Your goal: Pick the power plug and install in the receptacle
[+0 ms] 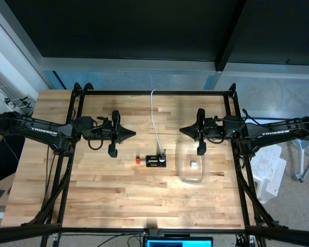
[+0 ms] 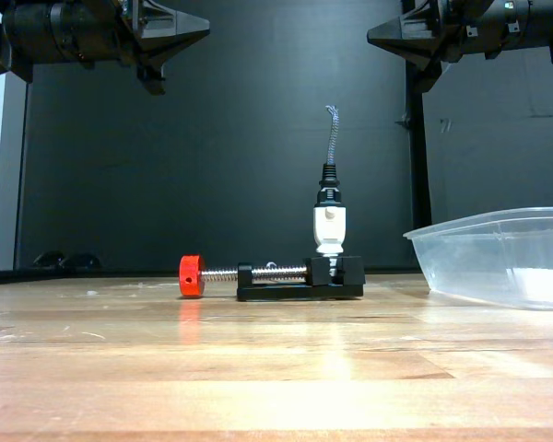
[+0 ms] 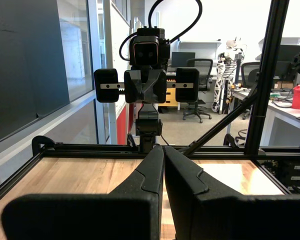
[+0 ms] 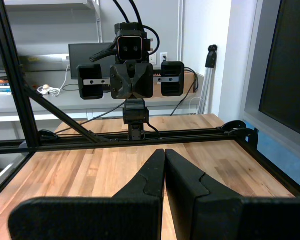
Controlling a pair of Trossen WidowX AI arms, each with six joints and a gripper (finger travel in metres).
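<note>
Start at the left: your left tool (image 1: 133,134) hangs high over the worktop (image 1: 92,200), left of the clamp (image 1: 155,161) and a little behind it, with its tip aimed rightward. On its own camera its fingers (image 3: 150,170) press flat together, closed on nothing.

Now the clamp itself, sitting flat on the worktop. Its orange-red knob (image 2: 192,275) sticks out at the clamp's left end on a bare screw. At the clamp's right end the receptacle (image 2: 329,226) stands upright, white, gripped at its base. The cable (image 1: 154,116) leaves the receptacle's top and runs straight back from the clamp toward the far edge.

Your right tool (image 1: 182,131) mirrors the left one: right of the clamp, a little behind it, well above the worktop, tip aimed leftward. Its fingers (image 4: 150,175) are also pressed shut and hold nothing.

Just right of the clamp sits the clear tray (image 1: 183,175), apart from it. A small pale piece (image 1: 193,164) lies inside the tray. As for the plug, you can't pick it out in any view. It is too small to tell whether it lies in the tray beside that piece.
</note>
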